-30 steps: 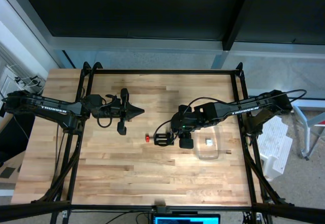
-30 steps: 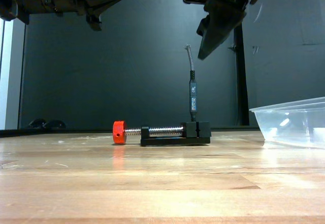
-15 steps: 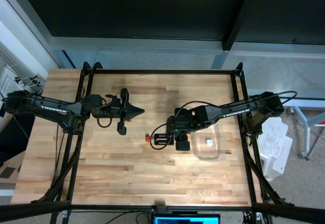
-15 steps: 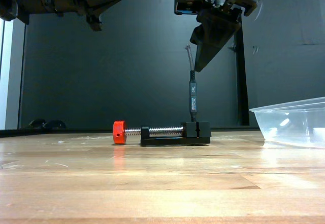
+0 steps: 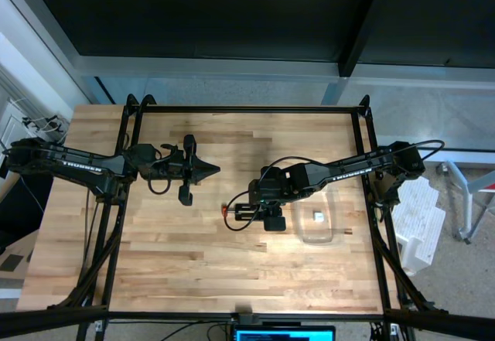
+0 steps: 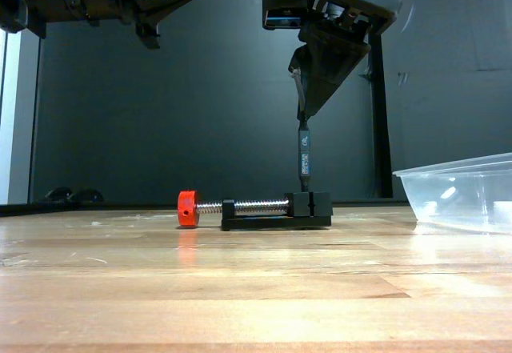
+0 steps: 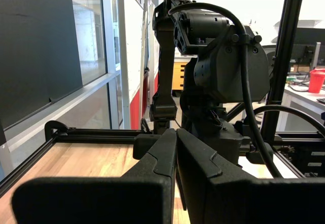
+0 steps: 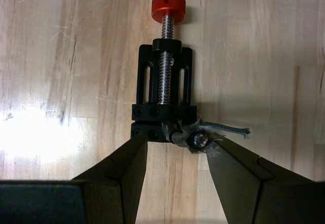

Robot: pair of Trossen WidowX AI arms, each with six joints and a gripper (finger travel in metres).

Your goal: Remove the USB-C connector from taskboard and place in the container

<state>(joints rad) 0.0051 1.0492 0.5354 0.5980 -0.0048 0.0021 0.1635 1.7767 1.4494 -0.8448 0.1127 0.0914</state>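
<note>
1. Connector [image 6: 304, 154] stands upright, its lower end clamped at the end of the taskboard [image 6: 276, 213] away from the red knob [image 6: 187, 208]. A frayed wire [image 8: 226, 128] sprouts from its top. It is not yet out.
2. The right tool [image 6: 306, 106] hangs straight above the connector, pointing down, fingers spread. In the right wrist view the connector's top lies between the two fingers, nearer one of them. Whether that finger touches it I cannot tell.
3. That downward aim looks chosen to match the plug's upright stance. Judging from this, a squeeze and a straight lift would draw it out along its own line rather than bend it sideways.
4. The taskboard lies flat on the surface [image 6: 240, 289] with its screw level and the knob turned away from the container [image 6: 456, 197]. The container sits near, on the right arm's side, which should keep the carry short. A small white block [image 5: 316, 216] already lies inside it.
5. The left tool [image 7: 175, 132] is pressed together and held high, well apart from the taskboard. It seems parked out of the working arm's way.
6. White letters reading "TROSSEN" run along the left arm [image 5: 77, 166]. Pale marks show on the connector's body, too small to read.
</note>
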